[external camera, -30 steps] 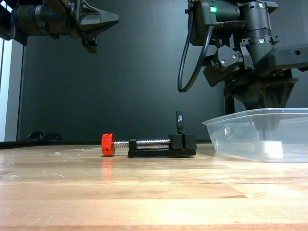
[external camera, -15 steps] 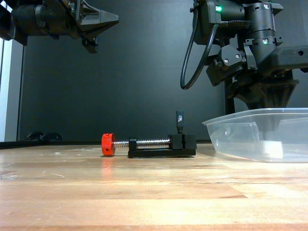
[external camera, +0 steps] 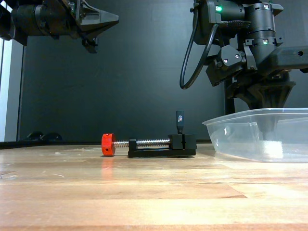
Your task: Pick the USB-C connector and install on taskboard
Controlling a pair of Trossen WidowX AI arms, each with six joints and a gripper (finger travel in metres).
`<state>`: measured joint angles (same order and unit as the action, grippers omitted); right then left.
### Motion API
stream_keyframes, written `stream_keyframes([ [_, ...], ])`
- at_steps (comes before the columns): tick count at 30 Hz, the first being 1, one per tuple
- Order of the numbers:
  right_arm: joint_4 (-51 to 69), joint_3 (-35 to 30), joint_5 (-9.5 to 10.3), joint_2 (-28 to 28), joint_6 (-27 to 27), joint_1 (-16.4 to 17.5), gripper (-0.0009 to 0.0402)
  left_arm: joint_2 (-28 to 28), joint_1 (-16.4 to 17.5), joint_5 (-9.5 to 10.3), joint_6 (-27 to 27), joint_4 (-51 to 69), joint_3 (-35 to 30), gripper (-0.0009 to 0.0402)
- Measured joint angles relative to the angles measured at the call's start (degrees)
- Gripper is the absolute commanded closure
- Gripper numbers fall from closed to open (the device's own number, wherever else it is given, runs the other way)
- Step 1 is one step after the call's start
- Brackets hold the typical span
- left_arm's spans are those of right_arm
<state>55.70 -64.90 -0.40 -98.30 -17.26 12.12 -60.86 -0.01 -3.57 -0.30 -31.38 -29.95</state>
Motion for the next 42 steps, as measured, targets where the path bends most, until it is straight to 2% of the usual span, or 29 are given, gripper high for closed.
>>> stream_keyframes([
  [5, -0.09, 0.00, 0.00, 0.00, 0.00, 0.00, 0.0397, 0.02, 0.00, 0.00, 0.00, 0.02, 0.00, 0.0393],
  [24, 0.83, -0.33, 0.00, 0.22, 0.00, -0.02, 0.0393, 0.00, 0.00, -0.02, -0.02, 0.02, 0.02, 0.0393],
  [42, 12.41, -9.01, 0.22, 3.48, 0.00, 0.00, 0.0393, 0.00, 0.00, 0.00, -0.02, 0.02, 0.02, 0.0393],
])
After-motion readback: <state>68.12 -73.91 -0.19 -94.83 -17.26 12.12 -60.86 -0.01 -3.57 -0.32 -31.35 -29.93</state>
